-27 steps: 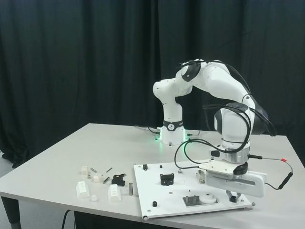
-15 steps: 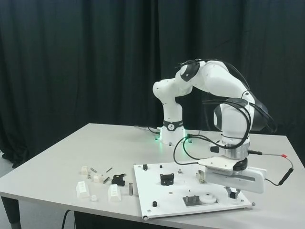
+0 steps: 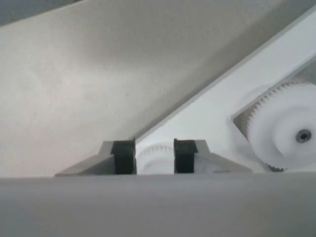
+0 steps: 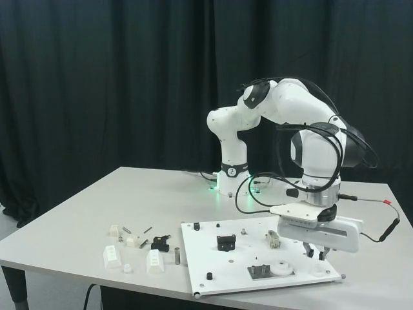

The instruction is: Pick medium gear.

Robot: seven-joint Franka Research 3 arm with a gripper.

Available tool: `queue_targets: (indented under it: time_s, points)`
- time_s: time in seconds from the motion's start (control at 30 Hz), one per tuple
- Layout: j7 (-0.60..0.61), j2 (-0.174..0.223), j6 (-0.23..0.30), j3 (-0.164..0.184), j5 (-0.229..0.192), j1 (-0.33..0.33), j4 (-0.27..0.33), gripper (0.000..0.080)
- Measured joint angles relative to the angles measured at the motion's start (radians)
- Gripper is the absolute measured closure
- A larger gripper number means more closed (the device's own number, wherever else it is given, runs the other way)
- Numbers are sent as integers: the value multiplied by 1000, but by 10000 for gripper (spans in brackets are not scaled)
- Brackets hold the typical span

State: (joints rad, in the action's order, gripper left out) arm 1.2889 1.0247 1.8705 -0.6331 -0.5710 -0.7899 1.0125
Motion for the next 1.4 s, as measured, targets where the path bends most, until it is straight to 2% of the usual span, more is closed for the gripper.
queue_targets:
  time_s: [0.37, 1.07, 1.1, 1.4]
  points:
    - [-17, -1, -53, -10, 1, -4, -26, 636]
    - [-19, -13, -97, -18, 4, -17, -37, 658]
    - [-20, -14, -99, -18, 4, -18, -37, 769]
    - [-22, -19, -114, -18, 9, -25, -37, 794]
